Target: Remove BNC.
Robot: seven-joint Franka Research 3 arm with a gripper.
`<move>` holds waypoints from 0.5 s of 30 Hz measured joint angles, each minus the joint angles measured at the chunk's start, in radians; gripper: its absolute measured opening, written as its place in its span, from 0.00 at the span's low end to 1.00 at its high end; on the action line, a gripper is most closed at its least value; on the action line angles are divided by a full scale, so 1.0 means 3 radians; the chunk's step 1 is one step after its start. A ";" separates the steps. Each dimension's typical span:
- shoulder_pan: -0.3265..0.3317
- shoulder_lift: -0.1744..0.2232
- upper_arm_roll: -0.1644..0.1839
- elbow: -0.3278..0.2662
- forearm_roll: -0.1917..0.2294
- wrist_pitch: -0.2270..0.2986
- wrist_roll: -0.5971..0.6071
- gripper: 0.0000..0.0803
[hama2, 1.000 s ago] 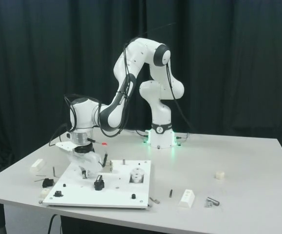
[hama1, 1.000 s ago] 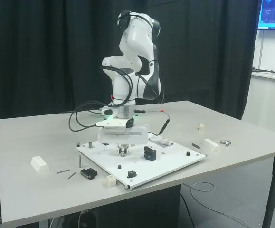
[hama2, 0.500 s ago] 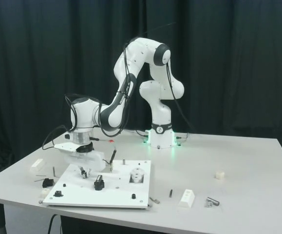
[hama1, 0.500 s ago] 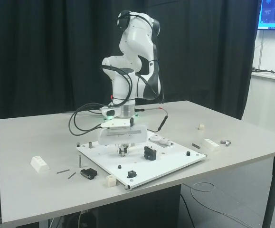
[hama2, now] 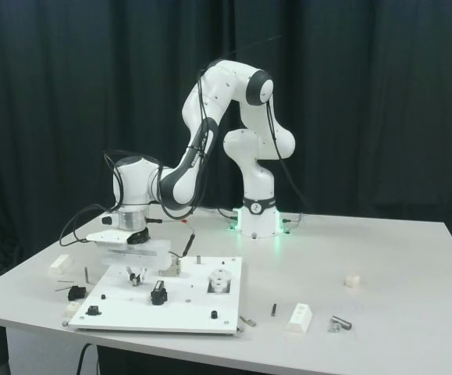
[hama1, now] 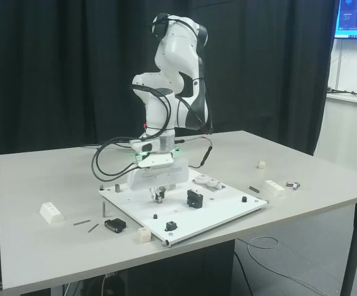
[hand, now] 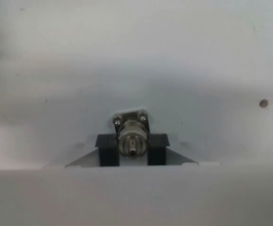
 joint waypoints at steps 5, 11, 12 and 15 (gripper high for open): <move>-0.0002 0.0000 -0.0001 0.0000 0.0006 0.0000 -0.0279 0.15; -0.0004 0.0000 -0.0001 0.0000 0.0007 0.0003 -0.0539 0.15; -0.0004 0.0000 -0.0001 0.0000 0.0007 0.0004 -0.0574 0.15; -0.0004 0.0001 -0.0001 0.0000 0.0007 0.0008 -0.0689 0.15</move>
